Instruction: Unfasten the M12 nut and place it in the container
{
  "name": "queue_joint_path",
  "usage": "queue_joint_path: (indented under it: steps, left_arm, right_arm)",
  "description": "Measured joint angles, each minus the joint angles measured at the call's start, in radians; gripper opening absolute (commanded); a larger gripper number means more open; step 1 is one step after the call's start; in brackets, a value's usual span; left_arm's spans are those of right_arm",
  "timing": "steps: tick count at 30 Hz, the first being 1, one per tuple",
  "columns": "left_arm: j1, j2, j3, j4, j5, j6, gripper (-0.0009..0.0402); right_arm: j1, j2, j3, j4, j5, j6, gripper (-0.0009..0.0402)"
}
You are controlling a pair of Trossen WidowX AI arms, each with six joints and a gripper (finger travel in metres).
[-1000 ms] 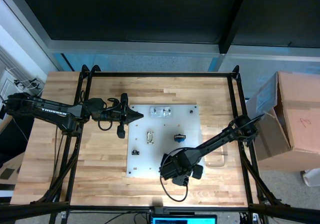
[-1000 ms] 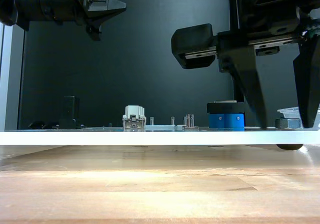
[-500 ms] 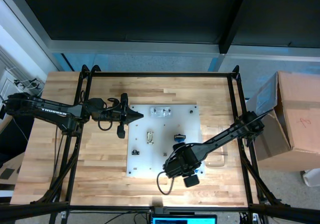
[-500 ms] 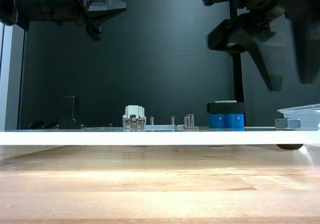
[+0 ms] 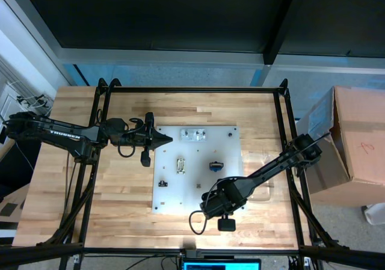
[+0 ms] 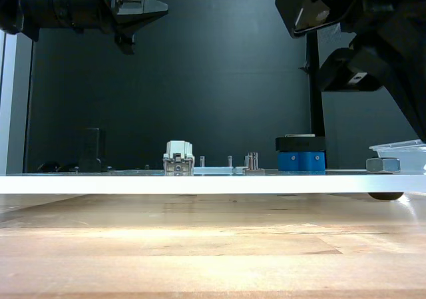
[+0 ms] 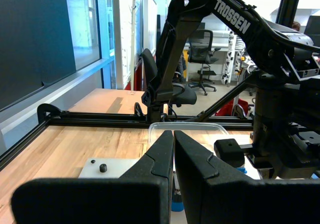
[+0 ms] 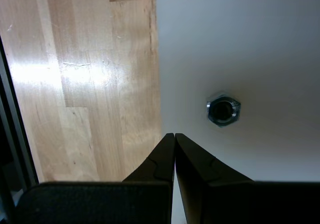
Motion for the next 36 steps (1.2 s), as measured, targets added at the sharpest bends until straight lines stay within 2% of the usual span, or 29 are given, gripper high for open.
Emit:
queue_joint_path:
  steps: [5, 16, 18, 21, 22, 24, 28, 32, 36]
  left_arm:
    - [0.000, 0.000, 0.000, 0.000, 0.000, 0.000, 0.0000]
    - [0.000, 0.000, 0.000, 0.000, 0.000, 0.000, 0.0000]
    - [0.000, 0.000, 0.000, 0.000, 0.000, 0.000, 0.0000]
    - [0.000, 0.000, 0.000, 0.000, 0.000, 0.000, 0.0000]
    - [0.000, 0.000, 0.000, 0.000, 0.000, 0.000, 0.0000]
    - [0.000, 0.000, 0.000, 0.000, 0.000, 0.000, 0.0000]
    - [0.000, 0.000, 0.000, 0.000, 0.000, 0.000, 0.0000]
    - [0.000, 0.000, 0.000, 0.000, 0.000, 0.000, 0.0000]
    - [0.000, 0.000, 0.000, 0.000, 0.000, 0.000, 0.0000]
  right_arm:
    - [0.000, 0.009, -0.015, 0.018, 0.030, -0.017, 0.0000]
    - [-0.006, 0.009, -0.031, 0.029, 0.043, -0.030, 0.0000]
    - [-0.006, 0.009, -0.032, 0.013, 0.106, -0.031, 0.0000]
    - [-0.002, -0.001, -0.032, -0.048, 0.317, 0.001, 0.0000]
    - [-0.003, -0.007, -0.027, -0.071, 0.360, 0.012, 0.0000]
    - [-0.008, -0.021, -0.019, -0.093, 0.384, 0.016, 0.0000]
    - [-0.005, -0.036, -0.017, -0.094, 0.335, 0.016, 0.0000]
    - [-0.007, -0.046, -0.016, -0.095, 0.226, 0.016, 0.0000]
    - [-0.008, -0.046, -0.013, -0.077, 0.069, 0.016, 0.0000]
